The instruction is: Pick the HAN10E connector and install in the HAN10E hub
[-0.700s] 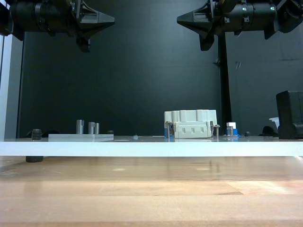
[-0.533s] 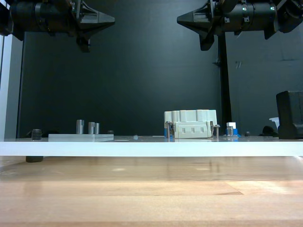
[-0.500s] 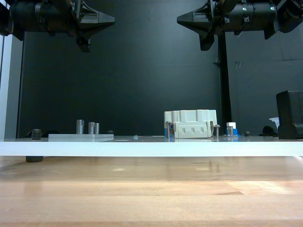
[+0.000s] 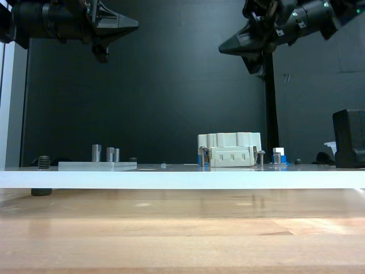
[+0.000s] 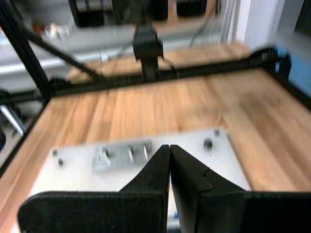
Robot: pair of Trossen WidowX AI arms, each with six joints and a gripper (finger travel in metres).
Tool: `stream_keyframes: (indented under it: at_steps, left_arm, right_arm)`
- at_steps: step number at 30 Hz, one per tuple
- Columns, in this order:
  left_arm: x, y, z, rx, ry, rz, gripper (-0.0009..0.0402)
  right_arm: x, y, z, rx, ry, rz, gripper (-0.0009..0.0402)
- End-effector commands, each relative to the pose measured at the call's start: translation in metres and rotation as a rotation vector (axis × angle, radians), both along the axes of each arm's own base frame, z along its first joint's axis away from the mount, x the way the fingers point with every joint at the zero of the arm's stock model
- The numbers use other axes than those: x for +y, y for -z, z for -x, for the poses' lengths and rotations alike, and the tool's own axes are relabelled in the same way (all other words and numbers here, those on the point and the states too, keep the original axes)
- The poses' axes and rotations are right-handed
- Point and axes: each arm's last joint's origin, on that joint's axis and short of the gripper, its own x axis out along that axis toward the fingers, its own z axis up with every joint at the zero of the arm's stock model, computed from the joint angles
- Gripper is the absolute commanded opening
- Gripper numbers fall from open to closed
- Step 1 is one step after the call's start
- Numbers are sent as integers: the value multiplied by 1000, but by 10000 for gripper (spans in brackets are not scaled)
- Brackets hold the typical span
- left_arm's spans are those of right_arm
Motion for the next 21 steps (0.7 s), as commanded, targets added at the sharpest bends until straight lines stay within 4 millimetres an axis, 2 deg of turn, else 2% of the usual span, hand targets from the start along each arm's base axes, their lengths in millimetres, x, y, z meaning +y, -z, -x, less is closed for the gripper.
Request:
stream_keyframes:
  at_steps: [1,13,21]
  left_arm:
    - [0,0,0,0,0,0,0]
    - [0,0,0,0,0,0,0]
    - [0,0,0,0,0,0,0]
  right_arm:
    - [3,-3,2,108,-11,-9,0]
    - [17,-9,26,515,-23,-68,0]
    - [26,-3,44,738,-46,-73,0]
